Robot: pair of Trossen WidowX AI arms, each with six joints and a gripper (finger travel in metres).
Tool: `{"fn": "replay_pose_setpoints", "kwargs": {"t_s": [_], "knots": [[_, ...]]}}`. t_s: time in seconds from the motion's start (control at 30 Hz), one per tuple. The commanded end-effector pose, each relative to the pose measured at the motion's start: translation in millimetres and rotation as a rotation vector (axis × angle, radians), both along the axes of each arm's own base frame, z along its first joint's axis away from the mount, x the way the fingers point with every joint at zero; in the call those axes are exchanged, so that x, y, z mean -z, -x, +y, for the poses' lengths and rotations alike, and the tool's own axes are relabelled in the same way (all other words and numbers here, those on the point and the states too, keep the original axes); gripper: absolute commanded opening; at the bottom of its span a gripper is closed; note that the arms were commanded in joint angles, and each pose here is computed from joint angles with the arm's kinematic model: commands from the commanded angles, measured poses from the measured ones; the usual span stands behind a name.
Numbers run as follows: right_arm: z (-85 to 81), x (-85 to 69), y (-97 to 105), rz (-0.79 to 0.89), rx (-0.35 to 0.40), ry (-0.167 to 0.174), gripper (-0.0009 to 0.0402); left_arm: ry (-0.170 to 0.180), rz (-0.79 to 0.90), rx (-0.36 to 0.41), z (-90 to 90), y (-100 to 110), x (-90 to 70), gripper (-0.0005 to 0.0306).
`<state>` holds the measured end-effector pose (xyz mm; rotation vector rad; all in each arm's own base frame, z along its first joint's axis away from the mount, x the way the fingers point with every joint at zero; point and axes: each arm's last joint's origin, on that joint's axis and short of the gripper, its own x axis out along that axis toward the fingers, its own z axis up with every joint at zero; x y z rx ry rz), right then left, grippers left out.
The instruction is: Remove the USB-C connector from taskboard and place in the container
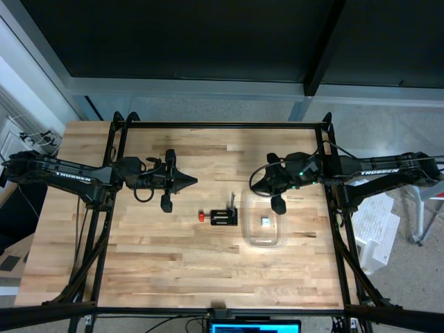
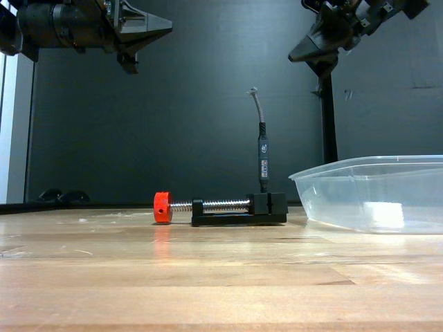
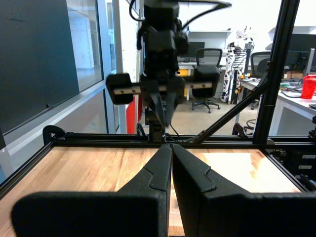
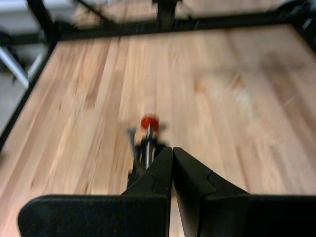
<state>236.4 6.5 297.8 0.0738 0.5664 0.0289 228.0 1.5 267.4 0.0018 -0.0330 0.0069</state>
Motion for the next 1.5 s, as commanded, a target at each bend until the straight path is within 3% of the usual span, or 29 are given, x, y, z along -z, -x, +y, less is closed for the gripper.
{"fn": "replay_pose_setpoints", "kwargs": {"t_s": [0.03, 0.3, 0.47, 0.67, 0.77, 0.9, 1.17, 1.5], "knots": [[3.5, 1.0, -7, 0.092, -0.015, 0.007, 0.0, 0.0, -0.001, 0.0, 0.0, 0, -0.2, 0.0], [11.1, 6.0, -24, 0.264, -0.035, 0.024, 0.0, 0.0, -0.001, 0.0, 0.0, 0, -0.2, 0.0], [21.3, 13.3, -37, 0.363, -0.032, 0.076, 0.0, 0.0, -0.001, 0.0, 0.1, 0, -0.2, 0.0], [30.1, 20.0, -54, 0.421, -0.029, 0.071, 0.0005, 0.0, -0.001, 0.0, 0.0, 0, -0.2, 0.0], [32.5, 23.2, -60, 0.457, -0.025, 0.082, 0.0023, 0.0, -0.001, 0.0, 0.0, 0, -0.2, 0.0], [37.2, 26.2, -72, 0.474, -0.016, 0.069, 0.0062, 0.0, -0.001, 0.0, 0.0, 0, -0.2, 0.0], [41.0, 29.6, -95, 0.534, -0.002, 0.096, 0.0126, 0.0, -0.001, 0.0, 0.0, 0, -0.2, 0.0], [45.1, 39.2, -119, 0.598, -0.031, 0.129, 0.0133, 0.0, -0.001, 0.0, 0.0, 0, -0.2, 0.0]]}}
